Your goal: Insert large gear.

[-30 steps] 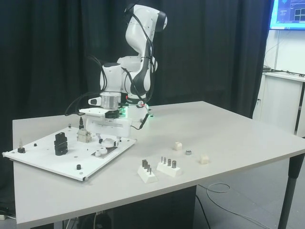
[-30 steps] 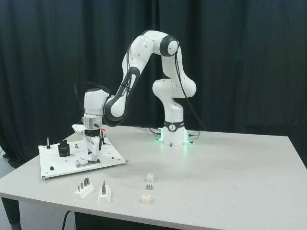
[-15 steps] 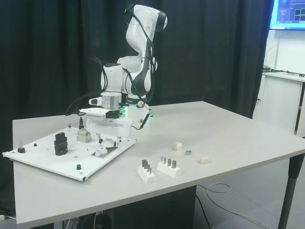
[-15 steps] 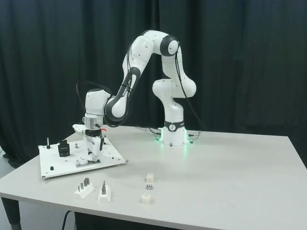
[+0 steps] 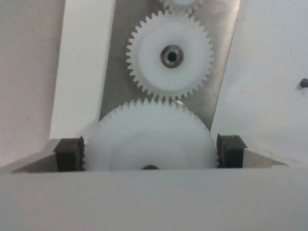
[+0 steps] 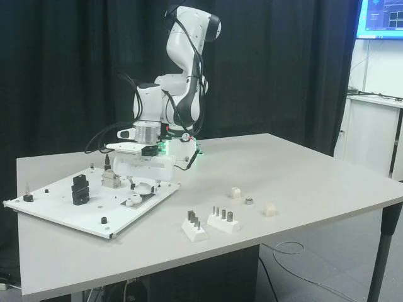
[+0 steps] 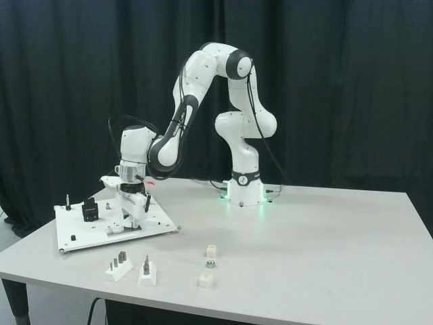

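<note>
The white arm [image 7: 183, 101] rises from its base, arches over and reaches down to the white board [image 6: 63, 211], with the gripper [image 5: 150, 151] pointing straight down over the board's grey metal plate [image 5: 118, 57]. The two black, ribbed fingertips [image 5: 69, 154] are closed against opposite edges of the large gear [image 5: 150, 139], a white toothed plastic disc with a small central bore. The large gear is held over the plate, its teeth just beside those of a smaller white gear [image 5: 169, 54] already seated on a metal peg. Only the wrist view shows the grip and the gears' teeth. The room views instead show the arm's bend, the grey table [image 7: 325, 244], and two white peg holders [image 6: 211, 224] lying apart from the board.
</note>
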You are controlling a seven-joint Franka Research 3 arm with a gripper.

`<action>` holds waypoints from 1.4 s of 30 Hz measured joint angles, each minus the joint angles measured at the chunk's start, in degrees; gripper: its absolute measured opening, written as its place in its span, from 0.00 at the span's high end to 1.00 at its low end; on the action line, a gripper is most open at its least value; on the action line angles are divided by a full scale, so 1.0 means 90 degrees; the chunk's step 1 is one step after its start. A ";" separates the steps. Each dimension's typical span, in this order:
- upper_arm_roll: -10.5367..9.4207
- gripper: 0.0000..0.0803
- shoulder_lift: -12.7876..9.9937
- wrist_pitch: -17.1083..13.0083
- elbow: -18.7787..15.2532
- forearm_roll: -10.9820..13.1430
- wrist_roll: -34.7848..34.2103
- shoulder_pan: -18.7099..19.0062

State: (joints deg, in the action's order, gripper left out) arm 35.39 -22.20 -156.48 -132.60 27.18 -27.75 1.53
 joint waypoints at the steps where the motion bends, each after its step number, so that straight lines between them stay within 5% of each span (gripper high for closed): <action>1: 0.0000 0.26 0.0000 0.0000 0.0000 0.0000 0.0072 0.0000; 11: 0.0000 0.26 0.0000 0.0000 0.0000 0.0036 0.0264 0.0000; 28: -0.0012 0.26 -0.0057 -0.0126 -0.0039 0.0686 -0.0293 0.0002; 42: -0.0011 0.26 -0.0055 -0.0171 -0.0059 0.0680 0.0374 0.0030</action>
State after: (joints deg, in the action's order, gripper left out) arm 35.29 -22.70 -158.02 -133.13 33.30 -24.38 1.80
